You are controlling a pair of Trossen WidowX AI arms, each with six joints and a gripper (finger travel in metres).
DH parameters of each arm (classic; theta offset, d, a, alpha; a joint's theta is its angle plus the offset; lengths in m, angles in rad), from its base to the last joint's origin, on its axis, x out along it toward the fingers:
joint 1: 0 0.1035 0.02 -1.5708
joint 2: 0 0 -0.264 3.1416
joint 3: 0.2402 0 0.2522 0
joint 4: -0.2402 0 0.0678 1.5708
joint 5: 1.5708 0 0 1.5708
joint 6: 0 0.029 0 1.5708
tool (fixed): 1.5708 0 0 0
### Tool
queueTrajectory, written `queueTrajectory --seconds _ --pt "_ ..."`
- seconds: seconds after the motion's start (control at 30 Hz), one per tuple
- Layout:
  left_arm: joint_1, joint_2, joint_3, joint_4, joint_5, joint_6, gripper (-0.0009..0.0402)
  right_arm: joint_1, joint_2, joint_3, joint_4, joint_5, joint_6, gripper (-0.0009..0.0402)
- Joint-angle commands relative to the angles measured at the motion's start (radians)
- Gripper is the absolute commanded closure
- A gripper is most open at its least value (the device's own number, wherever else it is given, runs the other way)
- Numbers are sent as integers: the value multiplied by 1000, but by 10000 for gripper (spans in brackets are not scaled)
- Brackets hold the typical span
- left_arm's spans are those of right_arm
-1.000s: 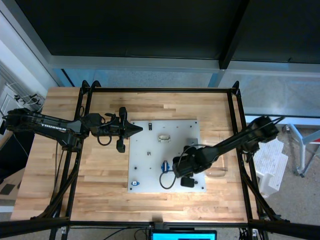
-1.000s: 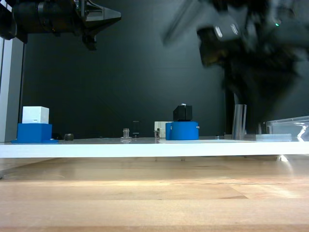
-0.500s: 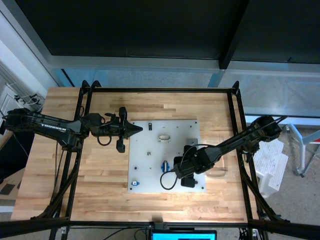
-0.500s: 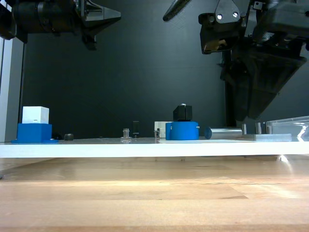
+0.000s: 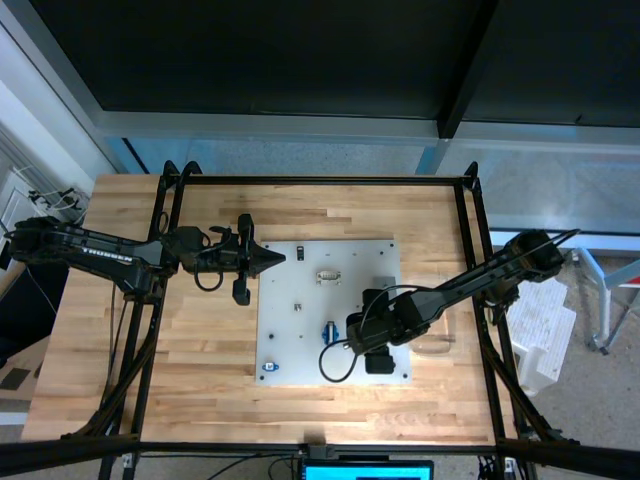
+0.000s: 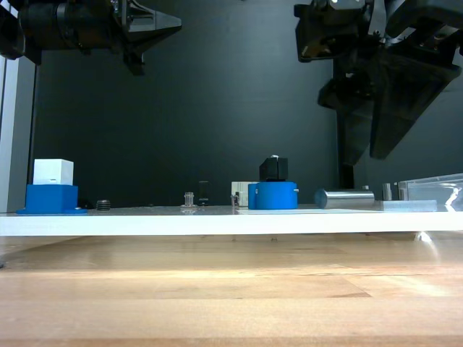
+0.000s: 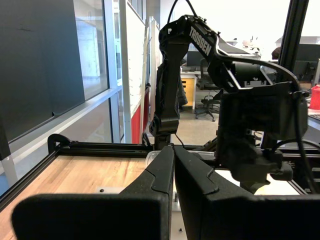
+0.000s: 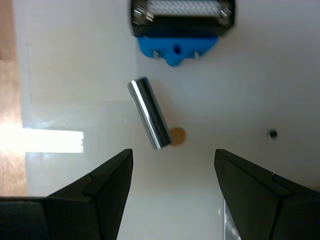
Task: Pick the 16mm cylinder and install on the taskboard
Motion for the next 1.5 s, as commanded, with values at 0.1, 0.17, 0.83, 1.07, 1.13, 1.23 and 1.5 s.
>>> queueTrajectory --seconds 0.1,0.17,0.83,1.07,1.13,1.23,1.5 --pt "0 0 0 0 0 0 393 10 57 16 8 -31 -51 172" --pt "0 0 0 0 0 0 393 21 72 15 8 -28 -50 175" --pt "0 0 0 0 0 0 393 29 114 -20 103 -51 -116 278" --pt "0 0 0 0 0 0 393 29 112 -20 92 -50 -107 360" --pt "0 0 0 1 0 0 393 28 106 -20 92 -50 -101 379" --pt "0 0 0 0 0 0 393 26 88 -18 91 -45 -101 394" --pt "0 0 0 0 0 0 393 -9 6 -18 77 -46 -95 387"
